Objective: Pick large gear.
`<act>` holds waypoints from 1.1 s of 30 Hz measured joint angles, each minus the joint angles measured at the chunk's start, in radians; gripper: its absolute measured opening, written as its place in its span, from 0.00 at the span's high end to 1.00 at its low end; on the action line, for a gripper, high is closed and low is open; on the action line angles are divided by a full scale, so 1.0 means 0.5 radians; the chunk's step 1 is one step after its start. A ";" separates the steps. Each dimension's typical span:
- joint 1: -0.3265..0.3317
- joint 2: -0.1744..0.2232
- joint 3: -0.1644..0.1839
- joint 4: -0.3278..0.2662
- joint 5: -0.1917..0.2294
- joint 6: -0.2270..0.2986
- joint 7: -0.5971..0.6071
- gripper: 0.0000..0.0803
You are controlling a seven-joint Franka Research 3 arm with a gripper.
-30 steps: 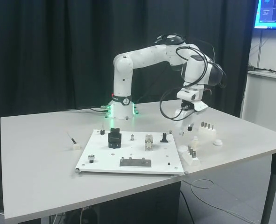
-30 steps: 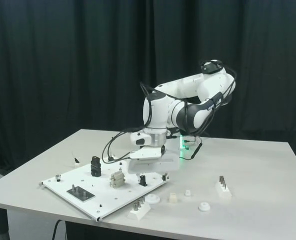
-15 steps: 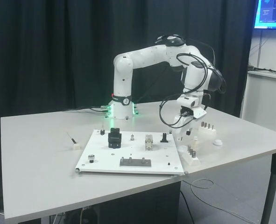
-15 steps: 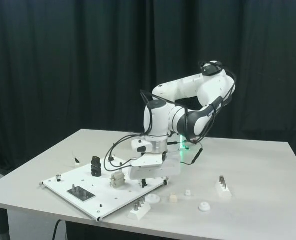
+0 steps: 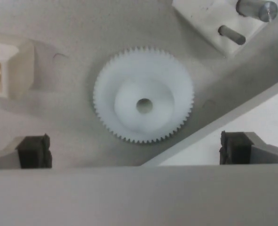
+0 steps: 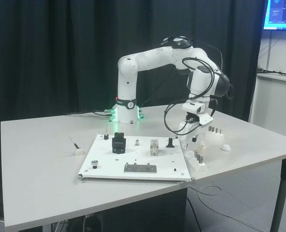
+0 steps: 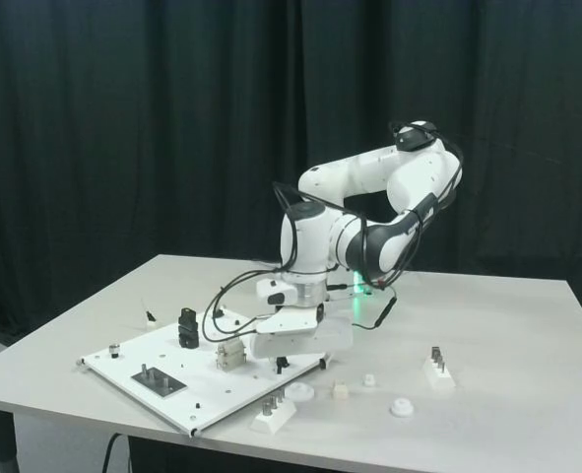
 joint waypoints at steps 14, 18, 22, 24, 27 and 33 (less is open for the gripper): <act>-0.002 0.000 0.049 0.008 0.010 0.075 0.000 0.00; -0.003 0.000 0.060 0.009 0.012 0.089 0.000 0.00; -0.005 0.000 0.070 0.009 0.017 0.104 0.000 0.00; -0.006 0.000 0.074 0.009 0.019 0.109 0.000 0.00; -0.007 0.000 0.077 0.009 0.020 0.113 0.000 0.00; -0.010 0.000 0.086 0.009 0.021 0.115 0.000 0.00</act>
